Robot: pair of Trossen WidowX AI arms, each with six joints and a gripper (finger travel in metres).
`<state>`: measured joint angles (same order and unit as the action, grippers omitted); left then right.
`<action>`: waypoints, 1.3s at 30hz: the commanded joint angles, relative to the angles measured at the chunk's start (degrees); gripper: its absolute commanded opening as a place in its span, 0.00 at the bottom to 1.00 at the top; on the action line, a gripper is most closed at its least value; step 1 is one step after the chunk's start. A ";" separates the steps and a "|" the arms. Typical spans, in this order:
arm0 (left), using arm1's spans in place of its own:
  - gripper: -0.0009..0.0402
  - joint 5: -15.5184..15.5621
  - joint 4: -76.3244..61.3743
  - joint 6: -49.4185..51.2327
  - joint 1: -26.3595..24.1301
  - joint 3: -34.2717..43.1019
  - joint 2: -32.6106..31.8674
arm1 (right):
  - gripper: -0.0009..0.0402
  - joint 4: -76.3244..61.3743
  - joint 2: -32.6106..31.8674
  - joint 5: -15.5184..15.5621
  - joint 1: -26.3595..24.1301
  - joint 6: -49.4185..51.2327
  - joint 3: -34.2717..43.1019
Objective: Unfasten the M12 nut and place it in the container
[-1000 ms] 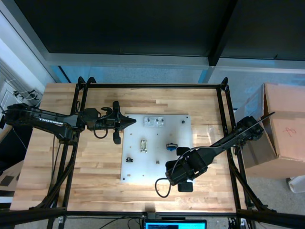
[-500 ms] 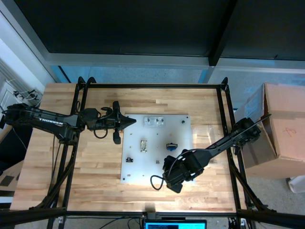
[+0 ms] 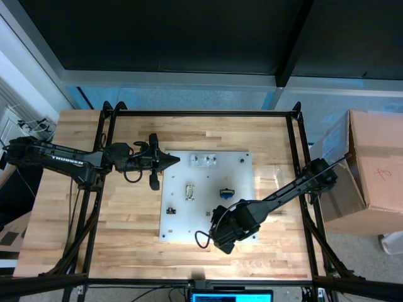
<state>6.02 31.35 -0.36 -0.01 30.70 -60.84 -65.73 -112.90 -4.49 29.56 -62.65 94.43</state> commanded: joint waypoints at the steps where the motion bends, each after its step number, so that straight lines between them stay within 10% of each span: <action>1: 0.02 0.00 0.00 0.00 0.00 0.02 -0.02 | 0.50 0.28 -1.33 0.26 -0.02 -0.07 0.00; 15: 0.02 0.00 -0.02 0.00 0.00 0.00 -0.02 | 0.66 3.96 -5.84 1.11 -0.35 -0.55 -0.15; 39: 0.02 0.00 0.00 0.00 0.02 0.00 -0.02 | 0.39 6.71 -5.84 1.11 -0.72 -1.44 -3.13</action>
<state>6.04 31.38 -0.34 -0.01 30.70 -60.84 -58.87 -118.78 -3.01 28.84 -64.18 91.31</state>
